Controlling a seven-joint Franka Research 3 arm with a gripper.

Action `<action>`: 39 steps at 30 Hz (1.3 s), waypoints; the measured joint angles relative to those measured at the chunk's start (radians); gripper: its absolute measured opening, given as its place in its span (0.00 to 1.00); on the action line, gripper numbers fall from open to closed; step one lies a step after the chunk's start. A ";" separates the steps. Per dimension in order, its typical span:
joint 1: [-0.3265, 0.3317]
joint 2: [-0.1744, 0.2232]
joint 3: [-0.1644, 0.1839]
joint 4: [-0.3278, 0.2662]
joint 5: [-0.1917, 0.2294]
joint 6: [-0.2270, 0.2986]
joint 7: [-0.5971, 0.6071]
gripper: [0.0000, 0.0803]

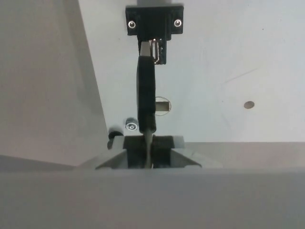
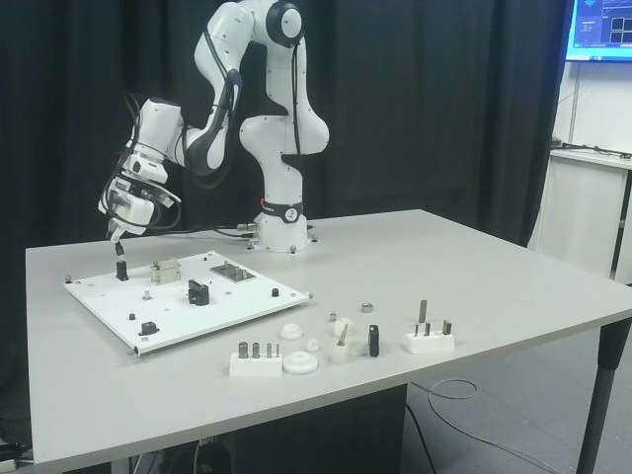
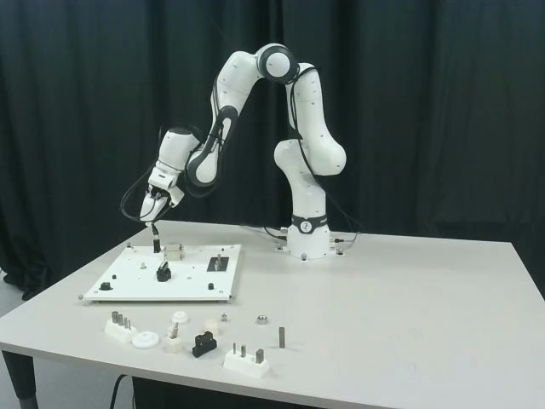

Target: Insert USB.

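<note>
Wrist view: gripper (image 1: 149, 143) clamped on a black USB stick (image 1: 146, 93), fingers pressed against its rear end. Metal plug of the stick at the mouth of a black socket block (image 1: 155, 26), screwed to the white board (image 1: 214, 71); depth of entry impossible to tell.

First room view: white arm (image 2: 247, 109) reaching from its base down toward the far left corner of the board (image 2: 188, 301) on the grey table (image 2: 474, 267). Gripper (image 2: 120, 235) just above the socket block (image 2: 122, 269). Small white and black parts (image 2: 341, 346) scattered near the table's front edge.

Second room view: gripper (image 3: 153, 220) poised over the socket block (image 3: 157, 245) at the board's (image 3: 170, 277) far edge, stick too small to make out.
</note>
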 joint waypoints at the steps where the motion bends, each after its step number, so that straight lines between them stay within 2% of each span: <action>1: 0.000 0.000 0.000 0.000 0.000 0.000 -0.001 0.03; 26: 0.000 0.004 0.010 0.004 0.000 0.004 -0.012 0.03; 39: 0.000 0.038 0.014 0.007 0.000 0.029 -0.012 0.03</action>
